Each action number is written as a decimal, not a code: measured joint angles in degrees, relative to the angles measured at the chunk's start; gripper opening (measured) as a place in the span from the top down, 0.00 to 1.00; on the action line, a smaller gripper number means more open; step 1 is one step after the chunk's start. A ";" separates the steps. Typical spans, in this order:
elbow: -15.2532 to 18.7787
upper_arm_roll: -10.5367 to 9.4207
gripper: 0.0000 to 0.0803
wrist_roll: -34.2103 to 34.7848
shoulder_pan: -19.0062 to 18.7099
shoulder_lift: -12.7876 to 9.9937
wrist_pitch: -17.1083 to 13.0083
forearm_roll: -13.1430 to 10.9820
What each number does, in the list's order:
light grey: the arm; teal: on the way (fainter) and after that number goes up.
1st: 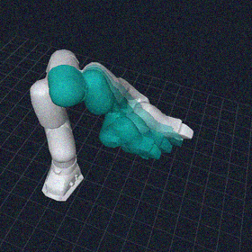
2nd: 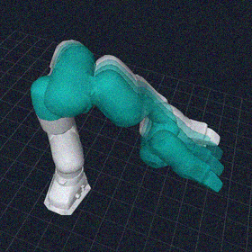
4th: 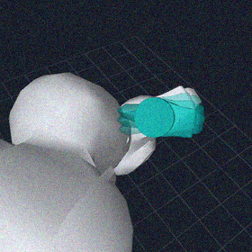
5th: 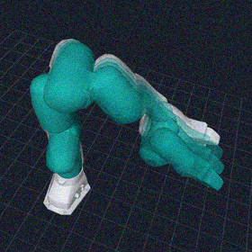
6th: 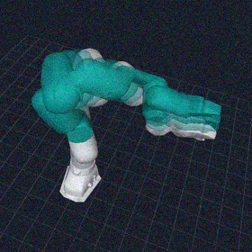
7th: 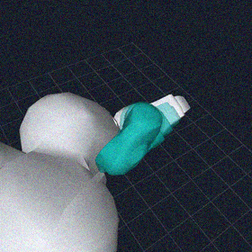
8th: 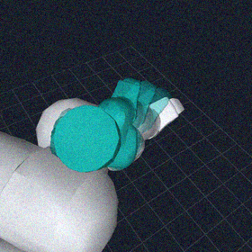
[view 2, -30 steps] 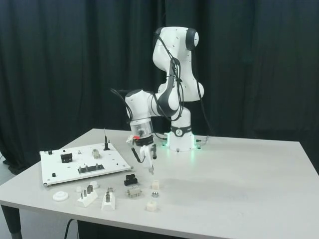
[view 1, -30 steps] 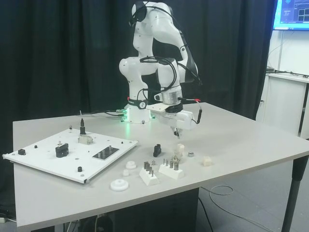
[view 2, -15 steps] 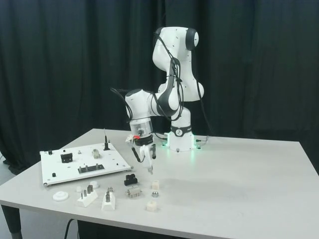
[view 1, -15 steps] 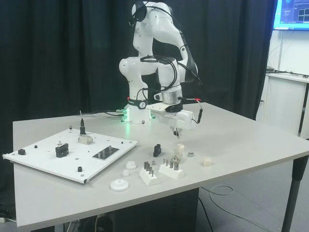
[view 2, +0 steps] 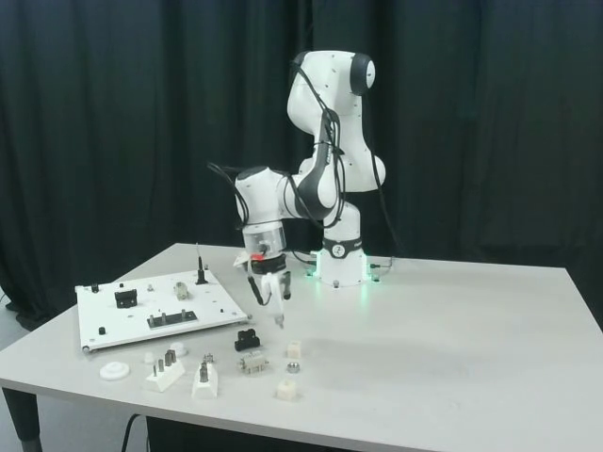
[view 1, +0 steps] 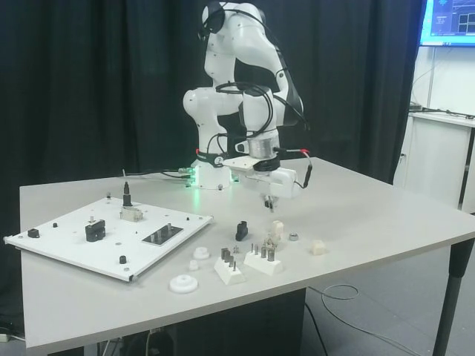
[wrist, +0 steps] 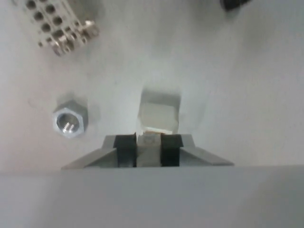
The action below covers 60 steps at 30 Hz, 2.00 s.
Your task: Insert Ethernet.
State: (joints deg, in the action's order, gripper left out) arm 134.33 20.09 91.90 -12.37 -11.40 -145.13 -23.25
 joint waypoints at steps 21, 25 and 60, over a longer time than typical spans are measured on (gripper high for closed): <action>-5.30 8.23 0.87 -5.40 0.39 -0.33 -0.85 10.68; -6.05 10.16 0.87 -8.85 0.78 -0.33 -0.85 10.99; -12.22 19.96 0.87 -39.02 12.51 -2.39 -0.48 11.01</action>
State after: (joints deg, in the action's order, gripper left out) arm 122.12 40.05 52.87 0.14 -13.79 -145.61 -12.24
